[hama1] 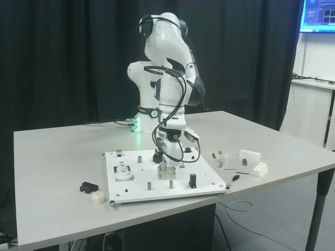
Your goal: Remove waterproof.
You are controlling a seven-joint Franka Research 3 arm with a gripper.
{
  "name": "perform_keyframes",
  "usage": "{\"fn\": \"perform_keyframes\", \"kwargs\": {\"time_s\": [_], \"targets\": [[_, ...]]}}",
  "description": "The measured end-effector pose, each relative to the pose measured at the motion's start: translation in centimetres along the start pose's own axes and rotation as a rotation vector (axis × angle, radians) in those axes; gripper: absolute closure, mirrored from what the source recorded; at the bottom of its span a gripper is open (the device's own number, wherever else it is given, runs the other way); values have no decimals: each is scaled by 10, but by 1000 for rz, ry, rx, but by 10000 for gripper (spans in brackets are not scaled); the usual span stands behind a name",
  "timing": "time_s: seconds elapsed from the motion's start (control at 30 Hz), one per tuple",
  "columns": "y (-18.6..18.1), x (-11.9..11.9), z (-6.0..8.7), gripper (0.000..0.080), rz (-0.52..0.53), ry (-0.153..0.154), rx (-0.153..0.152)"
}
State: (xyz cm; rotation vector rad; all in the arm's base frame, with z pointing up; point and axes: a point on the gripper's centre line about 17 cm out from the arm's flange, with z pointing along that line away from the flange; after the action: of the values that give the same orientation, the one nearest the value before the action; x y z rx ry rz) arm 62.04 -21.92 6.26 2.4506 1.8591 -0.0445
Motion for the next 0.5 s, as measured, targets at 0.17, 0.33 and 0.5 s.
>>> {"fn": "perform_keyframes", "kwargs": {"time_s": [0.17, 0.33, 0.5], "targets": [[0, 0, 0, 491, 0, 0, 0], [0, 0, 0, 491, 0, 0, 1], [0, 0, -1, 491, 0, 0, 2]]}}
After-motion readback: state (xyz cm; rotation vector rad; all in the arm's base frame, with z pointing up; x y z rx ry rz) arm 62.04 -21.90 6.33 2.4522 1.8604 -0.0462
